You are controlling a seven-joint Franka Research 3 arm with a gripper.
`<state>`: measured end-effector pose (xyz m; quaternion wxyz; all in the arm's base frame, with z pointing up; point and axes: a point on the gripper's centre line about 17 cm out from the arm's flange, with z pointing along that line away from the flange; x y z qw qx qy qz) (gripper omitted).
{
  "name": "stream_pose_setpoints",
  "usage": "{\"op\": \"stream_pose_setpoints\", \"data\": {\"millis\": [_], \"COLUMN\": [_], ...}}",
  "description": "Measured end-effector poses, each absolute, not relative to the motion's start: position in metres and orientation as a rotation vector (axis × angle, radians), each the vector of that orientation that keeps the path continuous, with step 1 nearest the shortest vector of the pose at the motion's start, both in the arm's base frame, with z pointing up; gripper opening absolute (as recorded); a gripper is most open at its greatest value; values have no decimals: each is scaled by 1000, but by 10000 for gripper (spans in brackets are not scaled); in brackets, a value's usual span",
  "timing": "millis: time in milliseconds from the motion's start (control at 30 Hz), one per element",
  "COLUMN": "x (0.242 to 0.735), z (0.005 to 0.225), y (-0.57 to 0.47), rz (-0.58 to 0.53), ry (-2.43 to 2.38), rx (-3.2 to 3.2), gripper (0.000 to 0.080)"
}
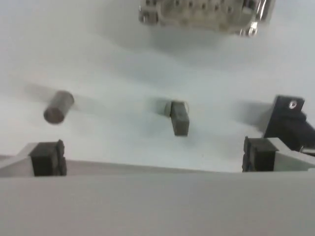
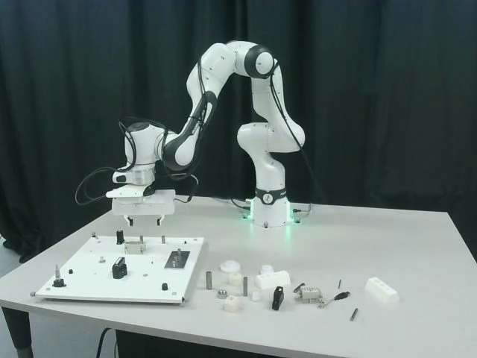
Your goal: Remove square peg 3.
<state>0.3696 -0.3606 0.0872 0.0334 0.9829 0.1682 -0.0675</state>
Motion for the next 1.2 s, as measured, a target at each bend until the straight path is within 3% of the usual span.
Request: {"op": "stream_pose_setpoints", "data": {"millis": [600,1200], "x": [345,353], "z": [60,50], "y": [-369,-367], "rz": [-163,-48], "ry": [476,481], "rx": [3031,3062], "gripper": [800,800]}}
